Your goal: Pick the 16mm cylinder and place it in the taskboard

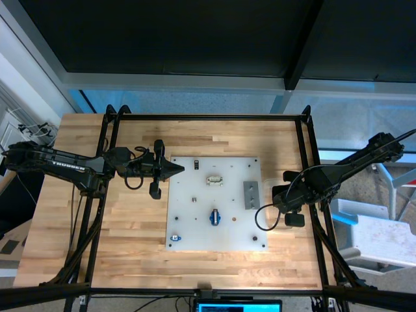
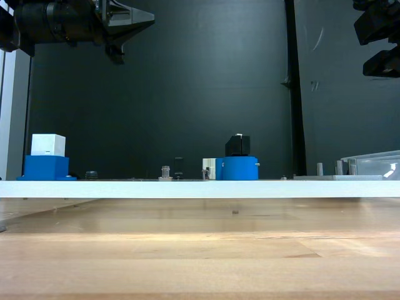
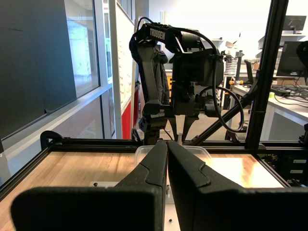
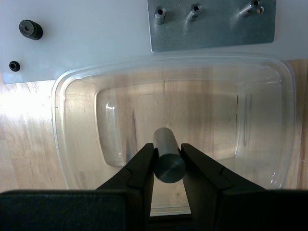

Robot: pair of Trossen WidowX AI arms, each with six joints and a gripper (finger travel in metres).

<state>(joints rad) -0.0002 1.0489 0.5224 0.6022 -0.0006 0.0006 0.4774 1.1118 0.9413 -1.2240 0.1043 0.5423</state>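
High view, left gripper (image 1: 179, 168) near taskboard (image 1: 195, 227); right gripper (image 4: 167, 149) pinching cylinder (image 4: 169, 166) over tray (image 4: 57, 96)

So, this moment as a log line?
right gripper: holds 16mm cylinder over clear tray | left gripper: shut, above taskboard left edge

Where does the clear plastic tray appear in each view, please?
High: tray right of the taskboard, under the right gripper; left gripper opposite.
Low: tray far right, beside the grey block.
Left wrist: tray beyond the left gripper's shut fingers.
Right wrist: tray beneath the gripped 16mm cylinder.
Landmark: grey block (not left wrist).
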